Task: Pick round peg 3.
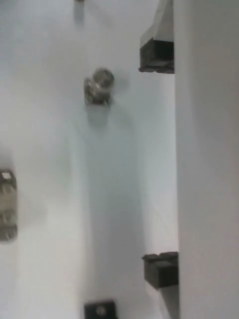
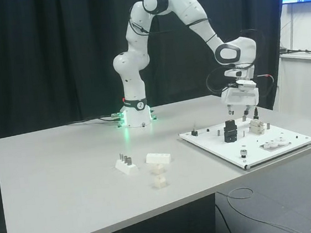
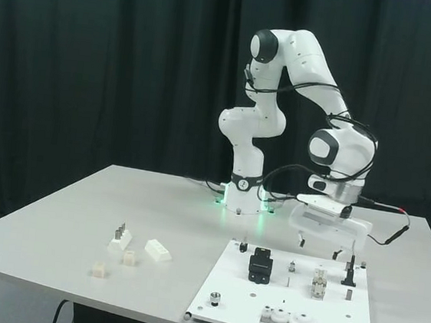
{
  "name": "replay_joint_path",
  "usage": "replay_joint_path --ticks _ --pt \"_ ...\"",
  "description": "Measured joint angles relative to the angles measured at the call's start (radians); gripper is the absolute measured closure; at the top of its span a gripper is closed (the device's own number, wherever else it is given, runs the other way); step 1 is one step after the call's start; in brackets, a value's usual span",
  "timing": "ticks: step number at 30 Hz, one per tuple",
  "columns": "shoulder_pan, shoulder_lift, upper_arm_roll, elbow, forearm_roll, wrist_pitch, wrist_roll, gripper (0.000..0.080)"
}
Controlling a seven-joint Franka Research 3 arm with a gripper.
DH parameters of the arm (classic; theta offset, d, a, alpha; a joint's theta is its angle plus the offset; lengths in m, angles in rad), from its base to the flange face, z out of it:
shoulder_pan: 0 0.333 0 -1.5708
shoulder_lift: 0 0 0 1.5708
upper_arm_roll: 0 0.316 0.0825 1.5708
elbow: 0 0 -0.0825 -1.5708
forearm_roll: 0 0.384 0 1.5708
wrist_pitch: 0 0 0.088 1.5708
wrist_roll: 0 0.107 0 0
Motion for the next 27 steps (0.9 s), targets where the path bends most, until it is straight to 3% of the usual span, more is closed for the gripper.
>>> replay_joint_path --ticks 18,27 --pt "-0.137 -0.024 0.034 -0.008 -0.006 -0.093 -0.114 0.0003" --pt "-0.210 -0.052 0.036 -0.028 -0.038 -0.152 -0.199 0.0003"
